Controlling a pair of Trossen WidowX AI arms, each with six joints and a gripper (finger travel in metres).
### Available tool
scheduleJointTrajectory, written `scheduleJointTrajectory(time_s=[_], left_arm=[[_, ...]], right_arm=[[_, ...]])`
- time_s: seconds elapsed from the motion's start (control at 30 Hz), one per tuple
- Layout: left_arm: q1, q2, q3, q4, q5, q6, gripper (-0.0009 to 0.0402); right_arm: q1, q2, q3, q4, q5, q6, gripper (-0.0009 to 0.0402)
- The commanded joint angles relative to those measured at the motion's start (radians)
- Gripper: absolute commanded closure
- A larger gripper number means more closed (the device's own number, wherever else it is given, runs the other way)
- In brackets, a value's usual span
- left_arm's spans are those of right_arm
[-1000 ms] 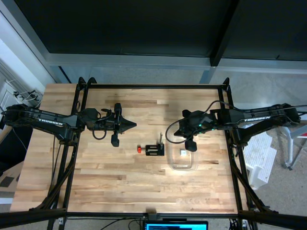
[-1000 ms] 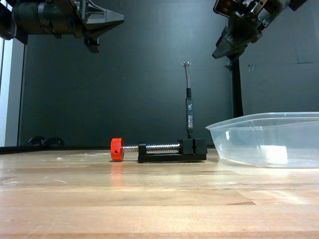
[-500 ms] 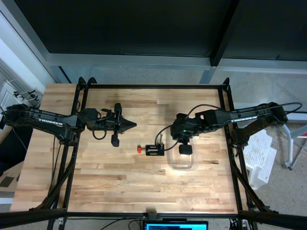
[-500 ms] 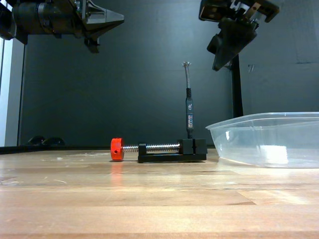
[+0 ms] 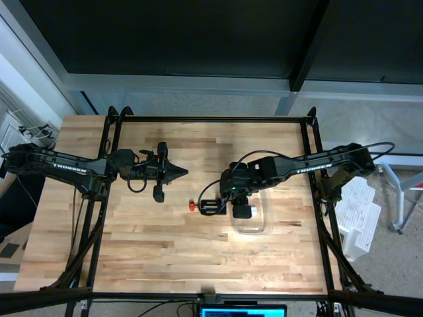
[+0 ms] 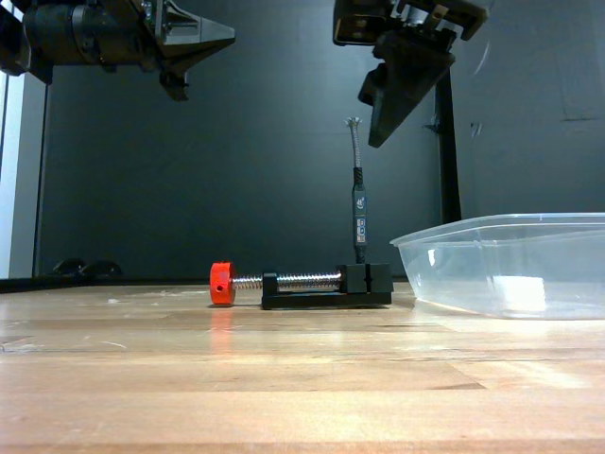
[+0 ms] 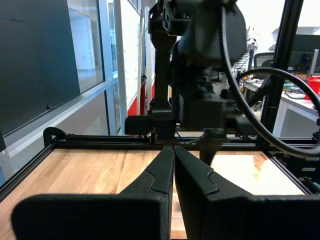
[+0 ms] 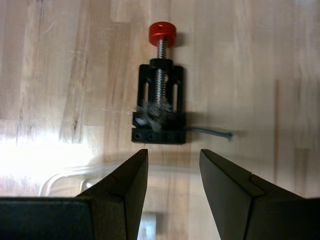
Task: Remove the USB-C connector from taskboard and place in the container
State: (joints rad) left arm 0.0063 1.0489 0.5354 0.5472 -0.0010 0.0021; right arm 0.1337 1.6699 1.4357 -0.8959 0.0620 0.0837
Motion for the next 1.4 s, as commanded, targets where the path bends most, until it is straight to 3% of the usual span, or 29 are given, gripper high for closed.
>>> scheduleJointTrajectory(time_s=[0.03,0.57,0.7,1.0,1.4], left_arm=[[0.0,0.0,0.0,0.0,0.0,0.0,0.0393],[0.0,0.0,0.0,0.0,0.0,0.0,0.0393],[0.0,0.0,0.0,0.0,0.0,0.0,0.0393],[0.0,0.0,0.0,0.0,0.0,0.0,0.0393],[0.0,0.0,0.0,0.0,0.0,0.0,0.0393]], right_arm=[[0.002,0.035,0.019,-0.016,-0.001,0.005,0.0248],[0.008,0.139,0.059,-0.001,0.0,0.013,0.0247],[0.011,0.155,0.06,0.008,0.034,0.013,0.0247],[0.023,0.172,0.059,0.019,0.025,0.012,0.025],[0.026,0.191,0.059,0.026,0.024,0.013,0.029]])
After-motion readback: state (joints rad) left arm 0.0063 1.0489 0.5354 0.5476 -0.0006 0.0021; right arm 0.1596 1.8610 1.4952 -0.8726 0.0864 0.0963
